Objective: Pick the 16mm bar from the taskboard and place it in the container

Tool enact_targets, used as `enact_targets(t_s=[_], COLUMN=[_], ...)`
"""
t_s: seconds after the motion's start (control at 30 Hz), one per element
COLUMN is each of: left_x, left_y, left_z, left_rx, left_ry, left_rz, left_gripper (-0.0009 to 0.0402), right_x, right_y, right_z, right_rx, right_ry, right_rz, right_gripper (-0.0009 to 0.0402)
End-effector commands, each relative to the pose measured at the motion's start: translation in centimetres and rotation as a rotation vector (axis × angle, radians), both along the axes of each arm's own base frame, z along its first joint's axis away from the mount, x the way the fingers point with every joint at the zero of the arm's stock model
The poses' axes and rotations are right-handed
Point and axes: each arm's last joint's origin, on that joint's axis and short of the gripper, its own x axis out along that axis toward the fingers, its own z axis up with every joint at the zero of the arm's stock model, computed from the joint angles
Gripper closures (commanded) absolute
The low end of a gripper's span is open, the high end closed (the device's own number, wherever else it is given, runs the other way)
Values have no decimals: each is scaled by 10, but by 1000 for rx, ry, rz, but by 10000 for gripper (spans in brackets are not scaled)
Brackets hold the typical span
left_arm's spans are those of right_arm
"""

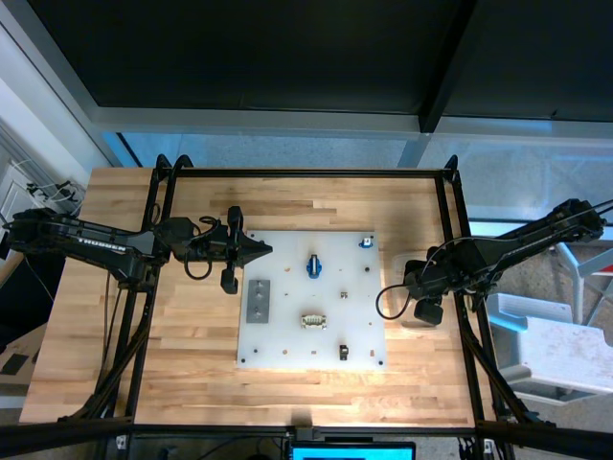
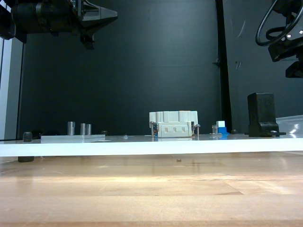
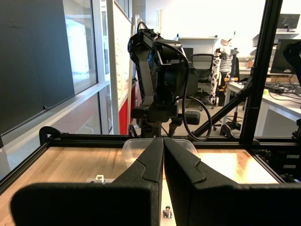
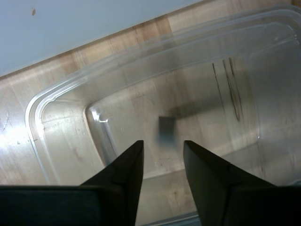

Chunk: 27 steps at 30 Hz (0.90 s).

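The 16mm bar (image 4: 165,129) shows as a small blurred grey square inside the clear container (image 4: 61,94), just beyond my right gripper (image 4: 162,150). That gripper is open and holds nothing. Whether the bar rests on the container's floor or is in the air, I cannot tell. In the high view my right gripper (image 1: 428,311) hangs over the container just right of the white taskboard (image 1: 287,345). My left gripper (image 1: 261,251) is shut and empty, hovering at the board's far left corner.
On the board stand a grey block with holes (image 1: 259,299), a blue knob (image 1: 313,266), a white connector (image 1: 312,320) and a small black part (image 1: 344,351). A black frame (image 1: 306,173) runs around the table.
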Motion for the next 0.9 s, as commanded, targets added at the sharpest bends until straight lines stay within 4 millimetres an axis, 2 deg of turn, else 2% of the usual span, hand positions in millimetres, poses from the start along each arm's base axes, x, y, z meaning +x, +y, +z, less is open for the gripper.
enact_targets(t_s=[0.03, 0.37, 0.9], left_x=[0, 0, 0], left_y=[0, 0, 0], left_z=[0, 0, 0], left_rx=[0, 0, 0], left_ry=[-1, -1, -1], left_rz=[0, 0, 0], left_gripper=[393, 393, 393], right_x=[0, 1, 1], right_y=[0, 0, 0], right_z=[0, 0, 0], right_rx=[0, 2, 2], right_ry=[-1, -6, -8], right_rz=[0, 0, 0], right_gripper=[245, 207, 204])
